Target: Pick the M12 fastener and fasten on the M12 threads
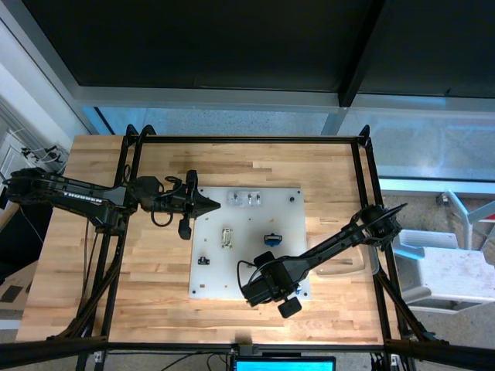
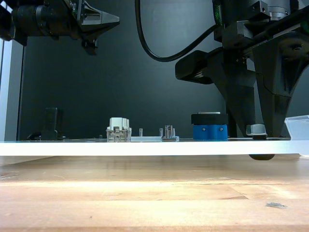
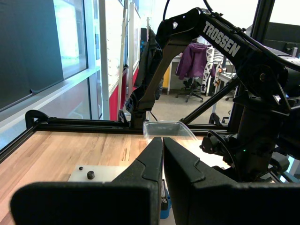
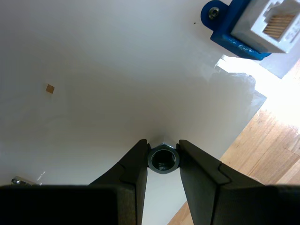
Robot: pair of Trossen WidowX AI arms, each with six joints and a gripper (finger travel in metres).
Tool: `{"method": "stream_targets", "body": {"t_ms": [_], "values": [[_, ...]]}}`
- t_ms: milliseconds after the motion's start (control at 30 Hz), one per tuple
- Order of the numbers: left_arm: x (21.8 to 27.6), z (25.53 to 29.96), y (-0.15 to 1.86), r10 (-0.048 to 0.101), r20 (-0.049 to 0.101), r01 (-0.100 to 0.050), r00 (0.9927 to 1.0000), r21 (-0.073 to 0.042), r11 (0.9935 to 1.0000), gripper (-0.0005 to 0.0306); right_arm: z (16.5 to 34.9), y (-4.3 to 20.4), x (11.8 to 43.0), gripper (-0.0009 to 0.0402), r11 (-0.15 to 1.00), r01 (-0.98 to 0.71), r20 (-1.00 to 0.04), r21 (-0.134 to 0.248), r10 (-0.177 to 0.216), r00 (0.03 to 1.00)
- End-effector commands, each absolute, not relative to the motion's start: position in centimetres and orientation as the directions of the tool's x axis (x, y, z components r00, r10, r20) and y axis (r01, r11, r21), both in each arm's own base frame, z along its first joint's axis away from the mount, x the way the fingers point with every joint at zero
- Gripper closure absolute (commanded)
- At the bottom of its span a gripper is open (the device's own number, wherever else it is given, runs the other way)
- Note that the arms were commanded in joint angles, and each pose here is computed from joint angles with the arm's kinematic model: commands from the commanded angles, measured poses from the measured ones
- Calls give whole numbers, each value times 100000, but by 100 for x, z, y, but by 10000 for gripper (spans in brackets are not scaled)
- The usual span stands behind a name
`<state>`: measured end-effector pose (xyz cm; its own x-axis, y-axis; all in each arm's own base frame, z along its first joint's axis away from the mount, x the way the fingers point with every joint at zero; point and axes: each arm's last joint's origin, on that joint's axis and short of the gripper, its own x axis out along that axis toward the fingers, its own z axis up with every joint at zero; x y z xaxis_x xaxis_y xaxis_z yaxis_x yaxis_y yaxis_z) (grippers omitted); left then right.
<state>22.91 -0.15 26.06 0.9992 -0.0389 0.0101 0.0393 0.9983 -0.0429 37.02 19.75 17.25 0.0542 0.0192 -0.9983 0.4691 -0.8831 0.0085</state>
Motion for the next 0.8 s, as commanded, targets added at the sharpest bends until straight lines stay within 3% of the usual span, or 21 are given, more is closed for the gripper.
{"method": "stream_targets", "body": {"t_ms": [33, 800], "values": [[2292, 2607, -15, -3928, 1048, 3970, 99917, -4289, 99829, 300, 1713, 1978, 3705, 358, -88216, 47089, -99846, 742, 1935, 5199], [2292, 2607, -14, -3890, 1048, 3932, 99919, -4289, 99831, 300, 1714, 1995, 3725, 358, -87927, 47630, -99669, 477, 3450, 7367]]}}
